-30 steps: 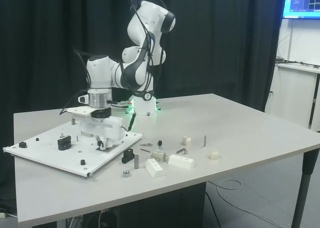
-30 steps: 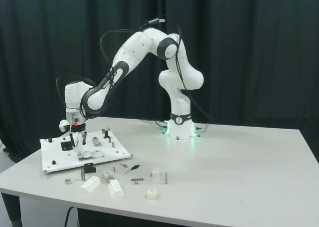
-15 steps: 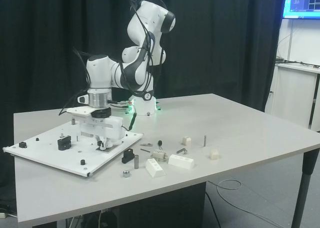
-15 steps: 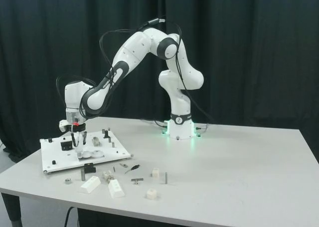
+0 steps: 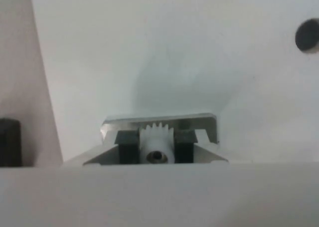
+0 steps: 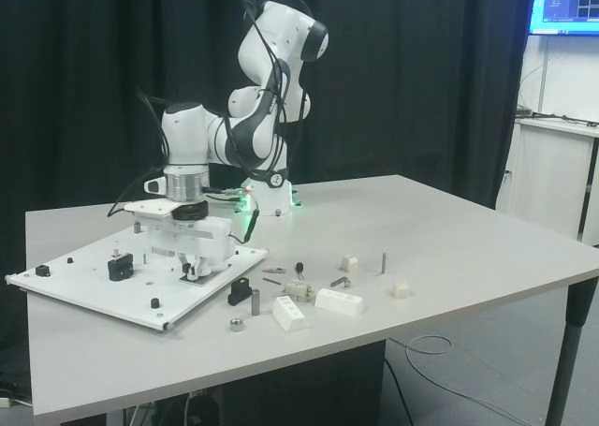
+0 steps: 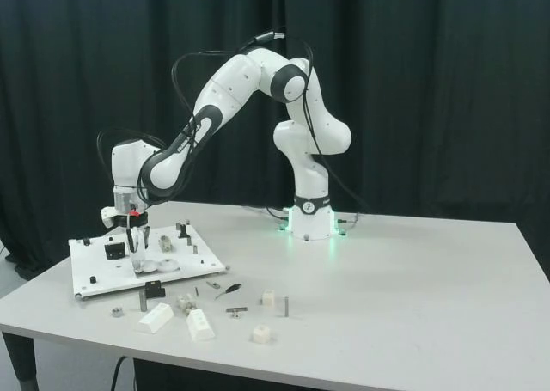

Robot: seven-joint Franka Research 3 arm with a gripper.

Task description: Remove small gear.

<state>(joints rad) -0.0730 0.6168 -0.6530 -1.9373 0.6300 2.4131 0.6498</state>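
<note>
The two-fingered gripper at the end of the white arm is closed on a small white toothed plastic gear: in the wrist view the black finger pads press against either side of it, and its dark centre hole faces the camera. The gear sits between the pads above the flat white assembly board, and from where I stand it looks lifted just clear of the surface, though I cannot be sure it is not touching. In the room views the gripper hangs over the near edge of the white board, pointing straight down. A black block stands on the board nearby, and a small black knob sits near the board's far corner. Off the board, on the grey table, lie loose parts: two white rectangular blocks, a black bracket, a metal nut and an upright metal pin. A green light glows at the arm's base.
</note>
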